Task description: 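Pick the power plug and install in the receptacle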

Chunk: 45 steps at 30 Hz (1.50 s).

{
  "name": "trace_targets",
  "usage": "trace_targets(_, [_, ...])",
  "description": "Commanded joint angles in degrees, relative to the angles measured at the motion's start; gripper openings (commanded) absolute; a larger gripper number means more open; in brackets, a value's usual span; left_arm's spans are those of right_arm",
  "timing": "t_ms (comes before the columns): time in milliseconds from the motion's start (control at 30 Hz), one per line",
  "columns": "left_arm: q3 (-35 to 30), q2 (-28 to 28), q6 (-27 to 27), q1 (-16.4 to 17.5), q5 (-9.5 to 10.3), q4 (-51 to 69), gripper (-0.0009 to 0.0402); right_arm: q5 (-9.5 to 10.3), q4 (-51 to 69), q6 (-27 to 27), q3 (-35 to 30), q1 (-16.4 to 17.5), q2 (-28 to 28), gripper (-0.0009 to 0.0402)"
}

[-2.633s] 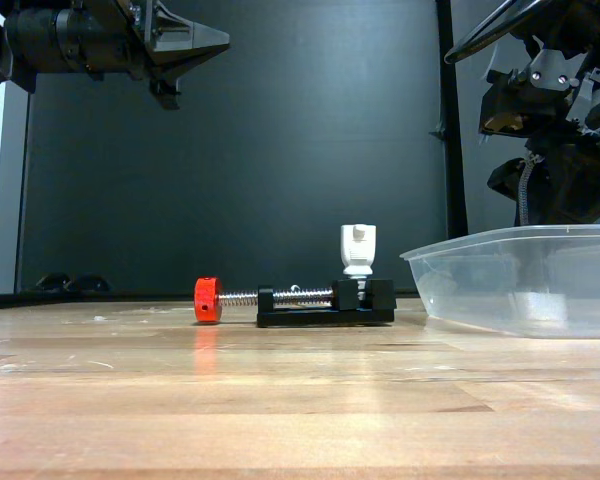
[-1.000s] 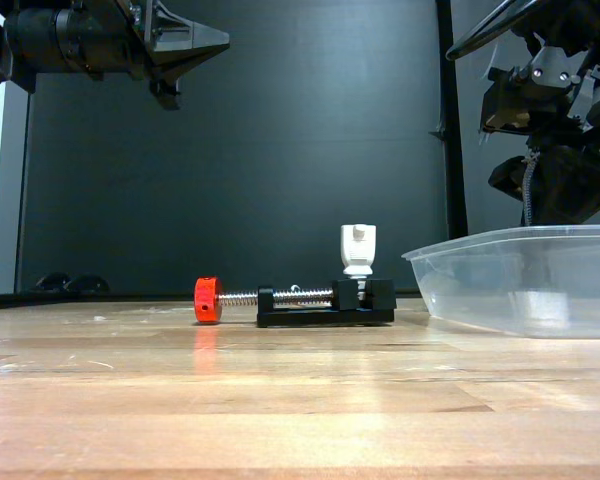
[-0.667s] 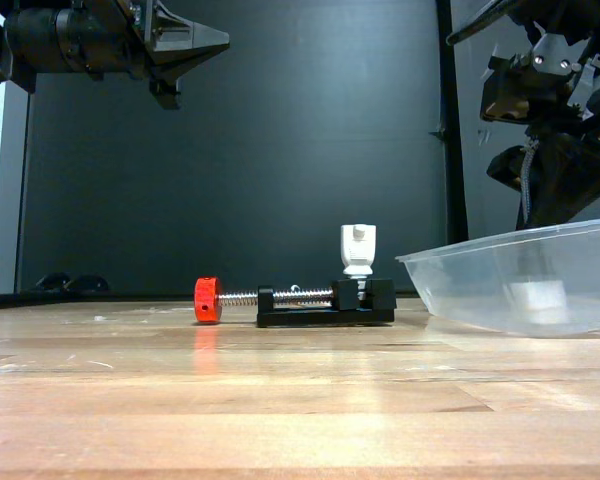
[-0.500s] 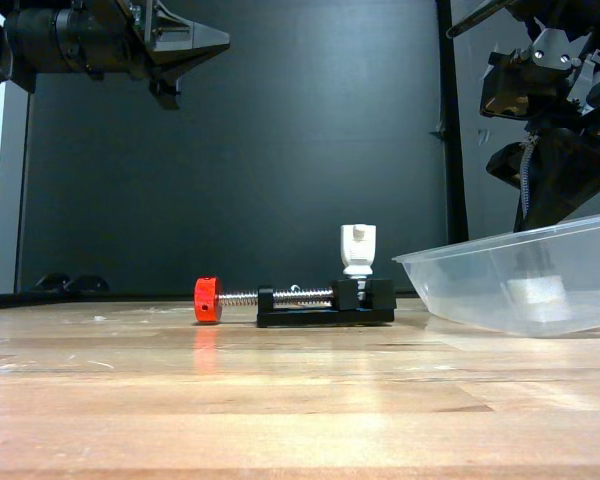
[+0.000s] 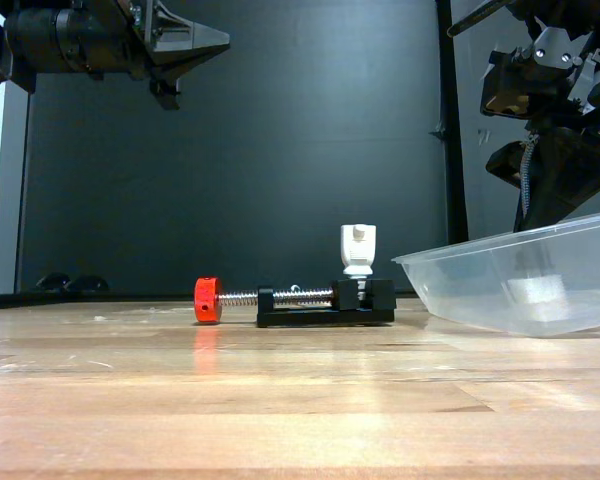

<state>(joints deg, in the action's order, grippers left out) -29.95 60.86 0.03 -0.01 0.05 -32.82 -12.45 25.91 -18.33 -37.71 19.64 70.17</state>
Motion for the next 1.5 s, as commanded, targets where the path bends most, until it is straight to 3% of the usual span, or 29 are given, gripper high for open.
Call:
trace_targets(33, [0.0, 0.0, 0.0, 0.0, -0.02, 0.0, 0.0, -0.04, 0.0, 0.2, 0.0, 0.0, 0.1, 0.0])
trace_targets(1033, [0.0, 0.0, 0.0, 0.0, -0.02, 0.0, 0.0, -0.04, 5.4, 1.1, -4.3, 0.0, 1.2, 0.0])
trace_targets(1333, [0.0, 0.0, 0.0, 0.0, -0.02, 0.0, 0.0, -2.97, 11.1, 3.8, -10.7, -0.2, -0.5, 0.0])
trace_targets(1500, [0.0, 0.0, 0.0, 0.0, -0.02, 0.0, 0.0, -3.21, 12.9, 4.3, -14.2, -0.3, -0.3, 0.0])
